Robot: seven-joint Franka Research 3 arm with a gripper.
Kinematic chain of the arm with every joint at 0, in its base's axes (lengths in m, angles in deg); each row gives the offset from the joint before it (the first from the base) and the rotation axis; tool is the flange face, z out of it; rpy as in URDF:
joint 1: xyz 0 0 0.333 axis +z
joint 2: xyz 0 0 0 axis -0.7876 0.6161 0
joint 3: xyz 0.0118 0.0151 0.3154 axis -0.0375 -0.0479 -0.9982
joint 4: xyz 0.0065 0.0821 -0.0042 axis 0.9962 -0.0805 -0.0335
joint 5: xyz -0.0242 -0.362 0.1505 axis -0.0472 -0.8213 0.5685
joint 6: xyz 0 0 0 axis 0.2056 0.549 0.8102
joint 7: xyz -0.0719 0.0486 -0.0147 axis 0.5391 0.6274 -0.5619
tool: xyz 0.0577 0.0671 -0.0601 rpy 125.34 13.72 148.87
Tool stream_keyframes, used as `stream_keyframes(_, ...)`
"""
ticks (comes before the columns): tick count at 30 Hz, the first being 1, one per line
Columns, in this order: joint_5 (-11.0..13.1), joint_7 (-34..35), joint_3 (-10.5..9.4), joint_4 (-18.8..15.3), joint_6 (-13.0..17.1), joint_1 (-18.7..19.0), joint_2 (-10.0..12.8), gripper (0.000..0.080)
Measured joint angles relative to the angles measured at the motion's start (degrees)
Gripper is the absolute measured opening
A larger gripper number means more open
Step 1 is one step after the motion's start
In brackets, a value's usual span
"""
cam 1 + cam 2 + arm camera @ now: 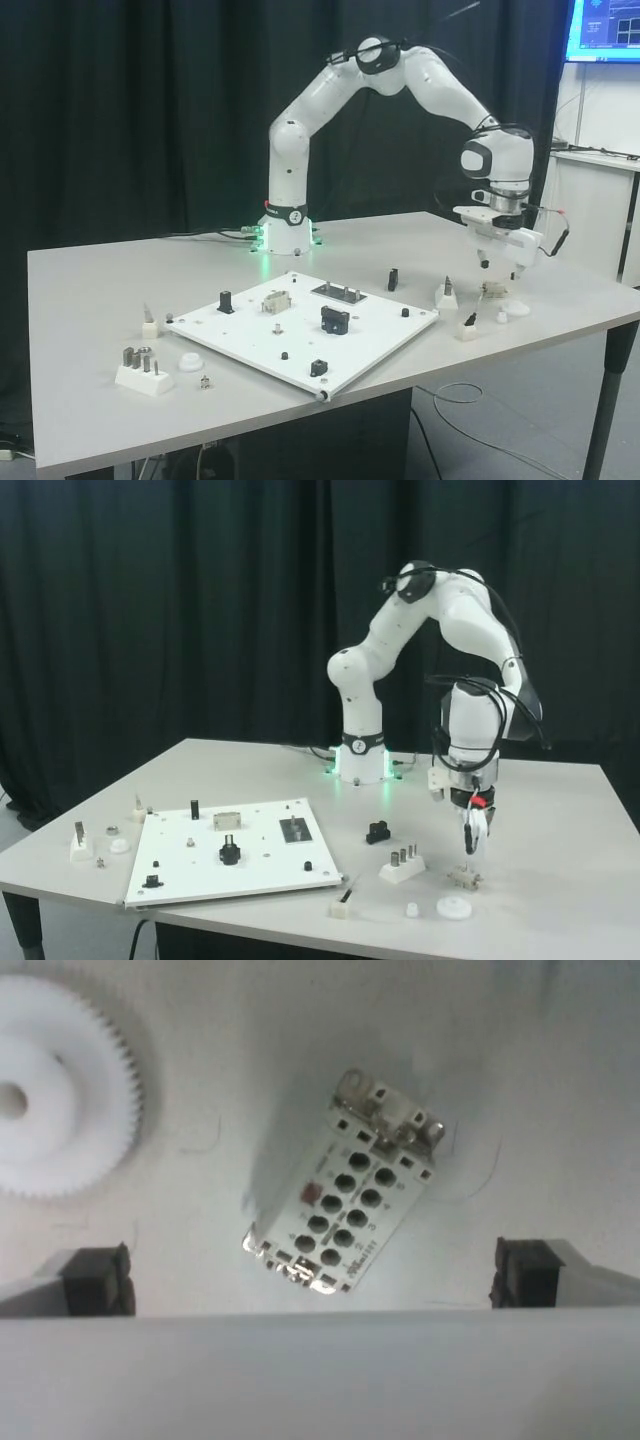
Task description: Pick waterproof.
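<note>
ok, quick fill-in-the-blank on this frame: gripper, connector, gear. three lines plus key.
1. The gripper hangs above the connector with its fingers ____.
2. The connector's face shows two rows of ____ holes.
3. The toothed gear lying beside the connector is ____ in colour.

Missing words: open; round; white

Even overhead light brightens the tabletop [100,290]; the black curtain [150,600] stays dim, and the wrist view looks soft with glare.

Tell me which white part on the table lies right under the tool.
The white connector with round holes, lying between the tool fingertips; the white gear sits off to one side.
</note>
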Motion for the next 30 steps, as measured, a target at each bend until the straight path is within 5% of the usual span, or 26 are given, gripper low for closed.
stream_keyframes(9,10.88,-2.86,14.05,0.01,-6.15,11.38,9.98,0.0800)
stream_keyframes(16,18.01,-5.19,21.35,0.08,-10.76,15.98,17.78,0.0800)
stream_keyframes(22,22.13,-6.37,24.12,0.41,-13.44,16.88,21.70,0.0800)
stream_keyframes(30,24.15,-6.49,24.55,0.87,-15.32,16.38,22.37,0.0800)
